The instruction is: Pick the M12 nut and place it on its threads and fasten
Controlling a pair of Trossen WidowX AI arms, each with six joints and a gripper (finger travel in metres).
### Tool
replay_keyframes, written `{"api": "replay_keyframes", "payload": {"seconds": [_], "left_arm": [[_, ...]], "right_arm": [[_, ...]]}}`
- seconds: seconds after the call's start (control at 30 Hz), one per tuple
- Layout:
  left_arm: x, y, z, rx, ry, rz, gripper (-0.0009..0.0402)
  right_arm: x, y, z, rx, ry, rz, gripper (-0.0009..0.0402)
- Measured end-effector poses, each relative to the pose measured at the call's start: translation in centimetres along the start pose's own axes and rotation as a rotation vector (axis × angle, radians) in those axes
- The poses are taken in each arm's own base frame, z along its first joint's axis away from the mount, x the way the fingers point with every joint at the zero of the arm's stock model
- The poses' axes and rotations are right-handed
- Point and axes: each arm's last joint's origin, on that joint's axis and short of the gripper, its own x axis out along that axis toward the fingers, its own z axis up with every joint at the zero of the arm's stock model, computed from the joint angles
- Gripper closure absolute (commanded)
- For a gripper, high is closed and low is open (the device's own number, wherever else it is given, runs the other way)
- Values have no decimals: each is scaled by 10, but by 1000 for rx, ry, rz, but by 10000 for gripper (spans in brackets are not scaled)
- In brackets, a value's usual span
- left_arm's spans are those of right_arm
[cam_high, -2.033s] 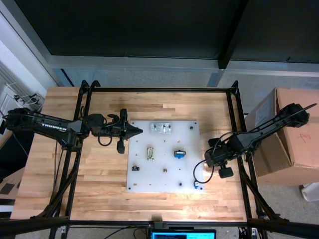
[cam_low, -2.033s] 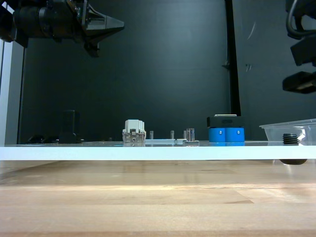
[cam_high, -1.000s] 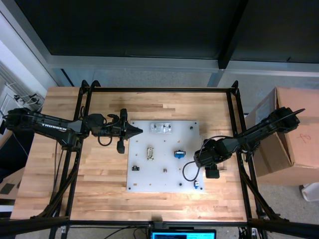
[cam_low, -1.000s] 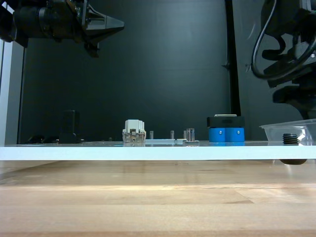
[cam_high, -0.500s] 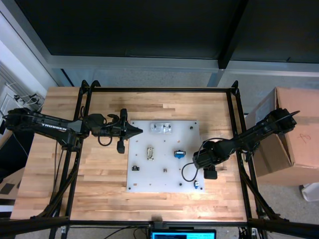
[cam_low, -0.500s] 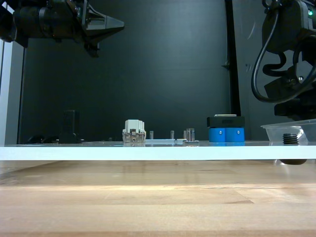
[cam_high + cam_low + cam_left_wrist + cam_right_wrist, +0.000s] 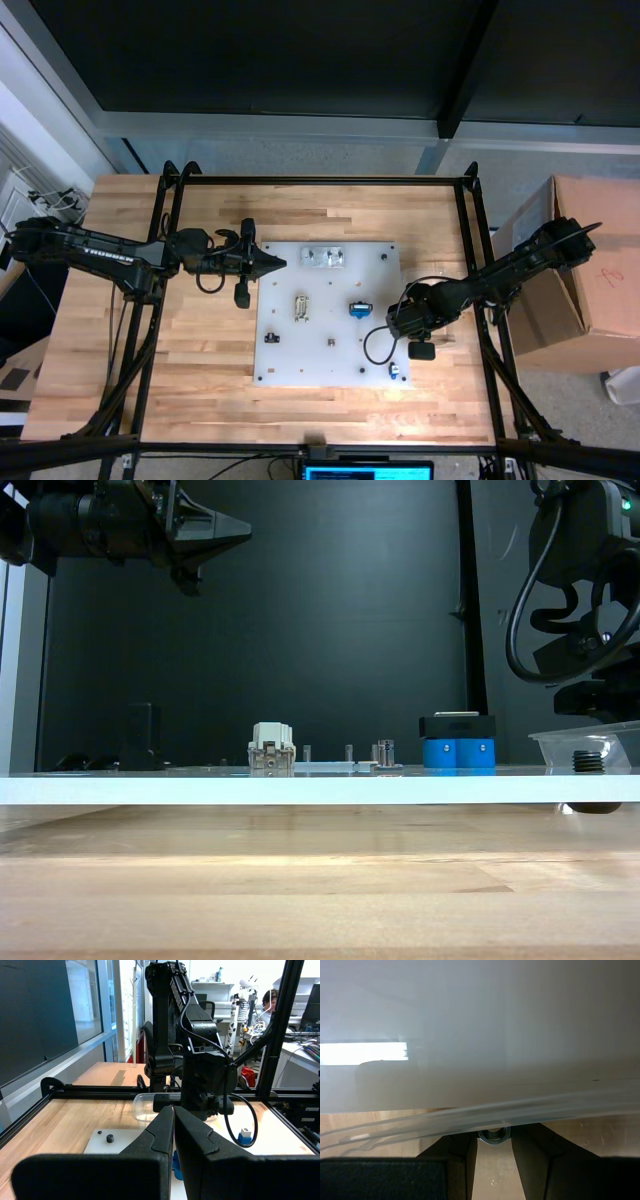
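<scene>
Reading the high view as a clock face with twelve away from the near edge, we find the left gripper [image 7: 173,1112] at about ten o'clock of the white board [image 7: 300,360]. It hangs high over the board's left edge and points toward three o'clock, its fingers pressed together on nothing. It is well apart from everything the task concerns, so we count the right arm as the nearer one by far. Moving rightward, the stud [image 7: 590,762] stands upright near the board's five o'clock corner. Its ribs are bare in the low view, so no nut is on it yet. Just beyond it, at about four o'clock, the right gripper [image 7: 494,1141] reaches down into the clear tray [image 7: 560,742] at the board's right edge on the counter [image 7: 200,380]. In the right wrist view the M12 nut [image 7: 493,1135] sits between the two fingertips, which appear to pinch it from either side. We cannot tell whether it rests on the tray floor or is clear of it. The nut's hole faces along the gripper, so we judge its bore already runs up and down, like the stud's long axis. From the right gripper the stud lies toward seven o'clock and close by. In our judgement, the coming move turns on lifting over the tray wall and bringing the bore in line above the stud.
</scene>
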Motion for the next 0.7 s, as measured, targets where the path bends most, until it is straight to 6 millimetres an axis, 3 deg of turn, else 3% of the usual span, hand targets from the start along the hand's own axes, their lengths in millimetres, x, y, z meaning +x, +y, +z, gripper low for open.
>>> {"api": "replay_keyframes", "payload": {"seconds": [0.27,0.7], "left_arm": [[0,0,0,0,0,0,393],[0,0,0,0,0,0,393]], "right_arm": [[-28,-2,-3,-80,-35,20,368],[-83,0,4,-921,22,3,384]]}}
